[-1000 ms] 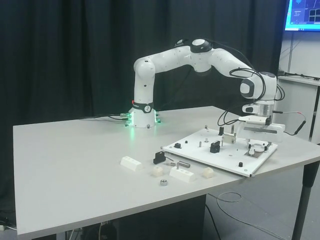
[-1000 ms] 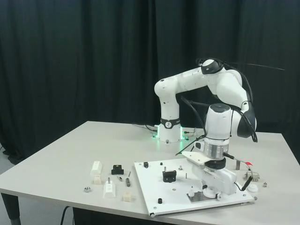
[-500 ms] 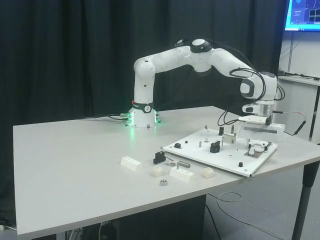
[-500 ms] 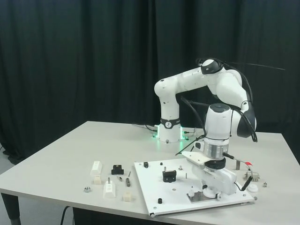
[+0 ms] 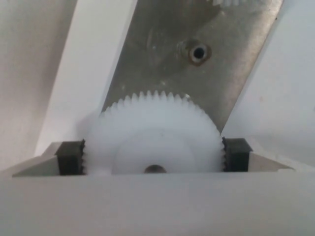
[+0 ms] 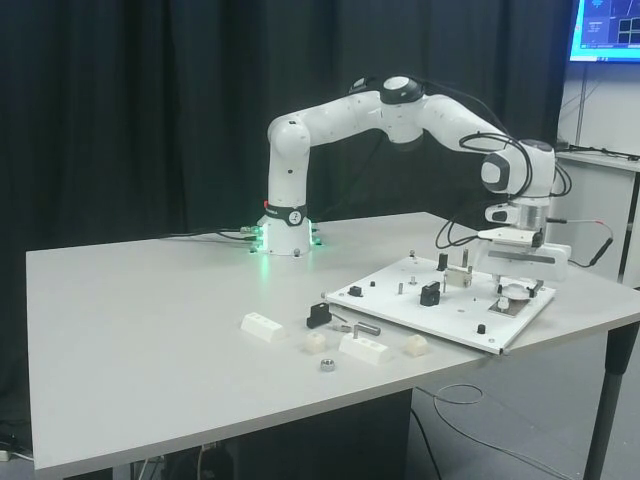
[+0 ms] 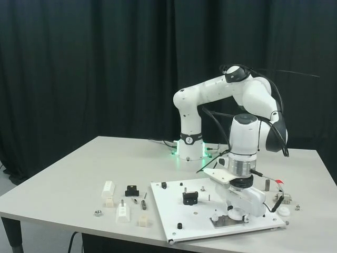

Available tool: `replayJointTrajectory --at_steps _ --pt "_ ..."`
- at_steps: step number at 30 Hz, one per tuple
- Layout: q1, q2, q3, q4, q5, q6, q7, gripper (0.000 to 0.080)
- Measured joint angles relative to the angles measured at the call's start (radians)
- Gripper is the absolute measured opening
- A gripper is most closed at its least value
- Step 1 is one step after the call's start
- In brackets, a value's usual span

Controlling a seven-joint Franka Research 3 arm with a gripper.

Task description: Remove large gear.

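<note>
Raised slightly since the earlier frames: the gripper (image 5: 153, 156) and wrist are seen a bit higher over the white board (image 6: 400, 305). Large gear (image 5: 153, 135) is clamped between the black finger pads (image 5: 70, 157), one pad on each toothed side, just above the grey metal plate (image 5: 197, 73) at the board's edge. A hole (image 5: 198, 52) is visible in the plate. Loose white blocks (image 7: 122, 213) are left on the table (image 6: 130, 330).
</note>
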Motion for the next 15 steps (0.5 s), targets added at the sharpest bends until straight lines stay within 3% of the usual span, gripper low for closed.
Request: replayJointTrajectory --at_steps 15 --pt "-0.002 -0.014 -0.041 0.021 0.000 -0.059 -0.007 0.0596"
